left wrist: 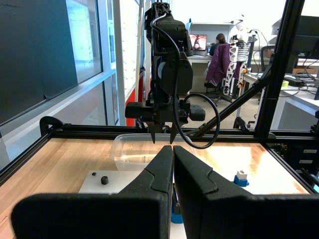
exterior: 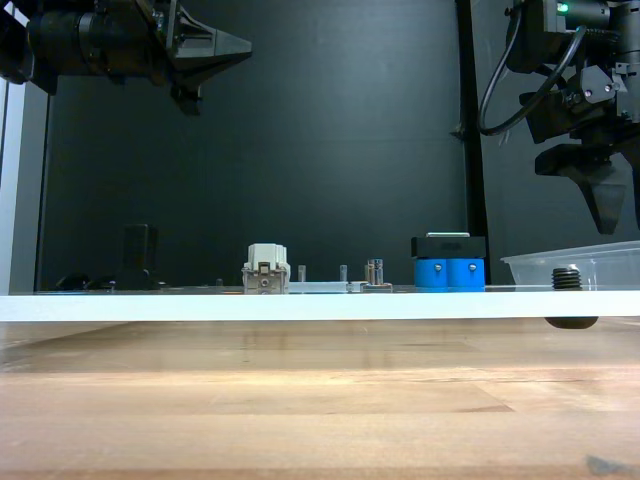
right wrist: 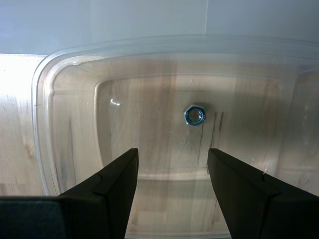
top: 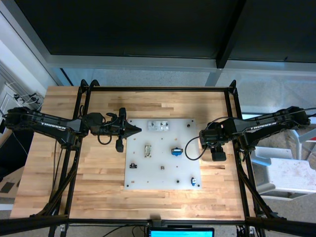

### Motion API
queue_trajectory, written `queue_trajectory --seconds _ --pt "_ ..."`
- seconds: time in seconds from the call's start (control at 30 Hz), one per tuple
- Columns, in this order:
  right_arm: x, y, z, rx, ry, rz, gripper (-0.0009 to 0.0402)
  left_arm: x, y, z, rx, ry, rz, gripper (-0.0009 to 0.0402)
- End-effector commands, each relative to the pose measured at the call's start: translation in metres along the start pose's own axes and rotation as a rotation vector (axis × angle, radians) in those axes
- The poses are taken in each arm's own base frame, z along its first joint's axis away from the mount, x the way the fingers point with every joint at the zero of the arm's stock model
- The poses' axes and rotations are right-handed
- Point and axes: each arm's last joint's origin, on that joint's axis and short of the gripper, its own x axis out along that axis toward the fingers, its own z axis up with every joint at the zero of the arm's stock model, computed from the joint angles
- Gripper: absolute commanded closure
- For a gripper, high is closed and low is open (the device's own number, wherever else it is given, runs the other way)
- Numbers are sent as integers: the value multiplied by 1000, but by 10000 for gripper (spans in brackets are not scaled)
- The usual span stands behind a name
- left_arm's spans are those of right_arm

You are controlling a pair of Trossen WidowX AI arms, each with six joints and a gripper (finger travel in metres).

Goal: Unfasten the M12 fastener and place in the container

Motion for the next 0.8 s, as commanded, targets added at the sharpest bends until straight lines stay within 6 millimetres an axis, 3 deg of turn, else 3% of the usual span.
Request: queue_trajectory --seconds 0.03,0.8 --pt "0 0 0 -2 0 0 206 0 0 0 0 0 0 393" --pt "0 0 0 -3 0 0 210 0 0 0 0 0 0 393"
